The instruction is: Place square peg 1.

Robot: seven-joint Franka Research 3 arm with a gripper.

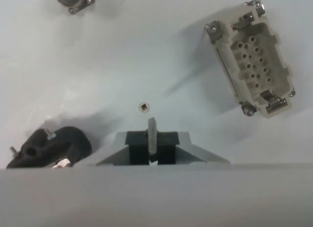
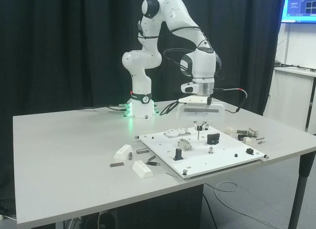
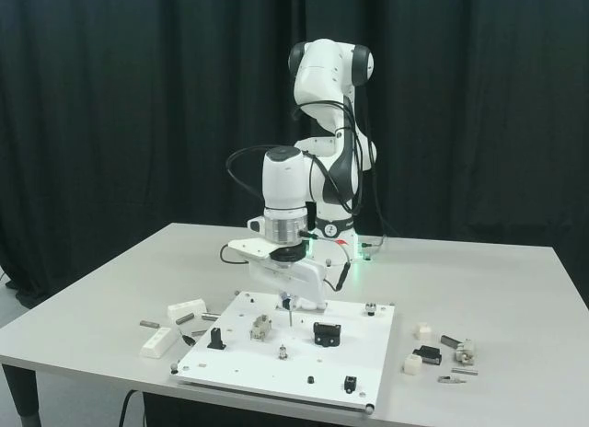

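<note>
gripper (image 1: 152,156) clenched on square peg (image 1: 152,139) | hanging above white board (image 2: 217,155), square hole (image 1: 144,107) just beside tip | centre tip over hole, keep peg upright, descend slowly

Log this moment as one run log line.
phase: peg above hole | gripper: shut on square peg | target: square hole in white board | inserted: no

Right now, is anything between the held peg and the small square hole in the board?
Nothing visible. In the wrist view the square peg, clamped in the gripper, hangs over bare white board near the square hole.
</note>
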